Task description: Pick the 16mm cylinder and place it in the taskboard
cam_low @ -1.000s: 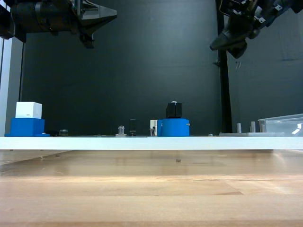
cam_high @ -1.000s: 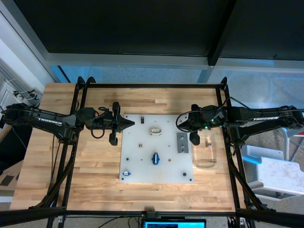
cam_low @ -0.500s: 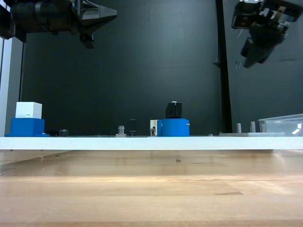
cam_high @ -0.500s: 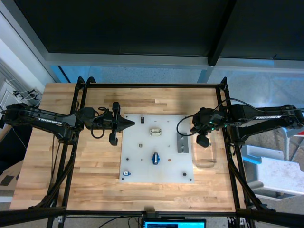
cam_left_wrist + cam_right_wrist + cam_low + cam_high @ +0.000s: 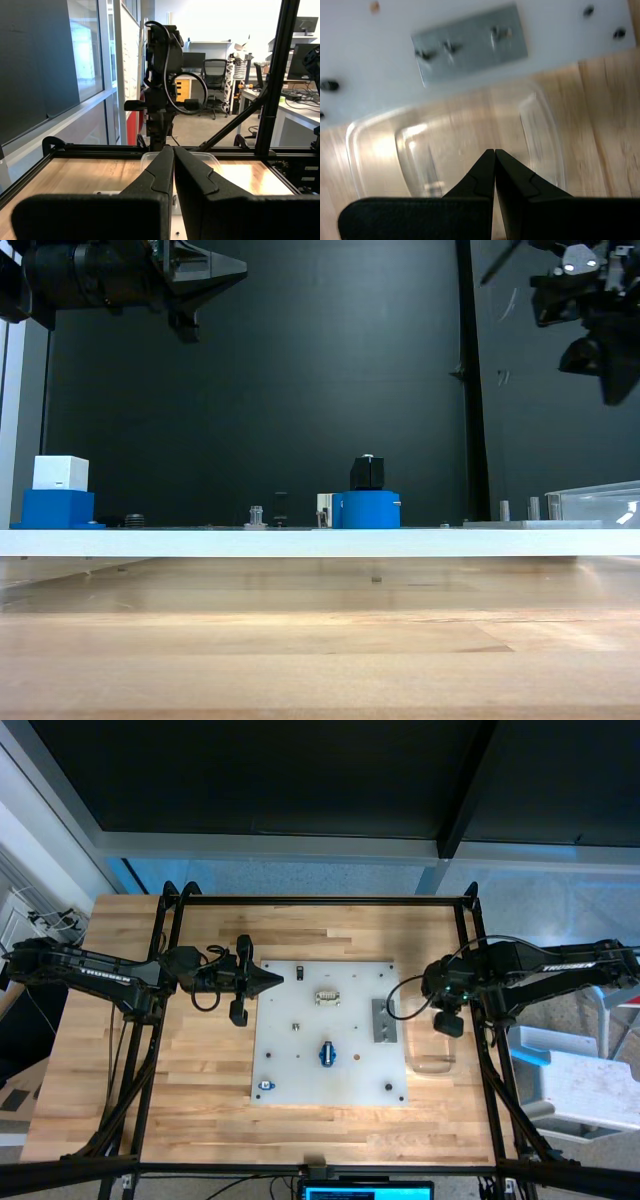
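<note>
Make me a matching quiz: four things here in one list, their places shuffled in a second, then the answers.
1 left claw
2 right claw
3 grey block
4 blue fitting

A above the clear tray
B on the board, near its right edge
C on the board, near its middle
D raised, at the board's left edge

Pairs: 1-D, 2-A, 3-B, 4-C

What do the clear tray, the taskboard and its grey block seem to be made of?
The tray: clear glossy plastic, probably; the wooden table shows through it. The taskboard: white matte plastic or painted sheet; no grain. The grey block: metal, seemingly; dull brushed sheen. The right gripper is shut above the tray; the left gripper is shut, raised by the taskboard's left edge.
</note>
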You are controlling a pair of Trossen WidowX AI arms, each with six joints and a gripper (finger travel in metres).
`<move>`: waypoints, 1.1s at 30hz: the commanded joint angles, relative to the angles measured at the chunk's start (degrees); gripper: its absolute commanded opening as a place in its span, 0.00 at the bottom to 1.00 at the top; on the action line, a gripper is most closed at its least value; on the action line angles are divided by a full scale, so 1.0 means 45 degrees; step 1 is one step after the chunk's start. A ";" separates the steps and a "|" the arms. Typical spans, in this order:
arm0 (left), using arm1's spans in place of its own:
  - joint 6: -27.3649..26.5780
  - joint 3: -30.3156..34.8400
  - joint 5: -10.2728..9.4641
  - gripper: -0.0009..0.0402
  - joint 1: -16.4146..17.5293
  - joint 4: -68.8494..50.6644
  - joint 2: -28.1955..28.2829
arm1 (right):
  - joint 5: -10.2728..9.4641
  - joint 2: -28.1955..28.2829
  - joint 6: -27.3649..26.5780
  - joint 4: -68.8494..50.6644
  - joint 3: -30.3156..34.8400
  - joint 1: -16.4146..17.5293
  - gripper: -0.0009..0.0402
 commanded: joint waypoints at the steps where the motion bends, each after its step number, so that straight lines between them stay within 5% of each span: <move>1: 0.0000 0.0005 0.0005 0.02 0.0000 0.0000 0.0005 | 0.0117 0.0000 0.0209 -0.0563 -0.0024 0.0257 0.02; 15: 0.0000 0.0005 0.0005 0.02 0.0005 0.0000 0.0005 | 0.0102 -0.0257 0.0631 -0.1229 -0.0389 0.0845 0.03; 33: 0.0005 0.0005 0.0005 0.02 0.0000 0.0000 0.0005 | -0.0034 -0.0413 0.1617 -0.0185 -0.1943 0.1627 0.24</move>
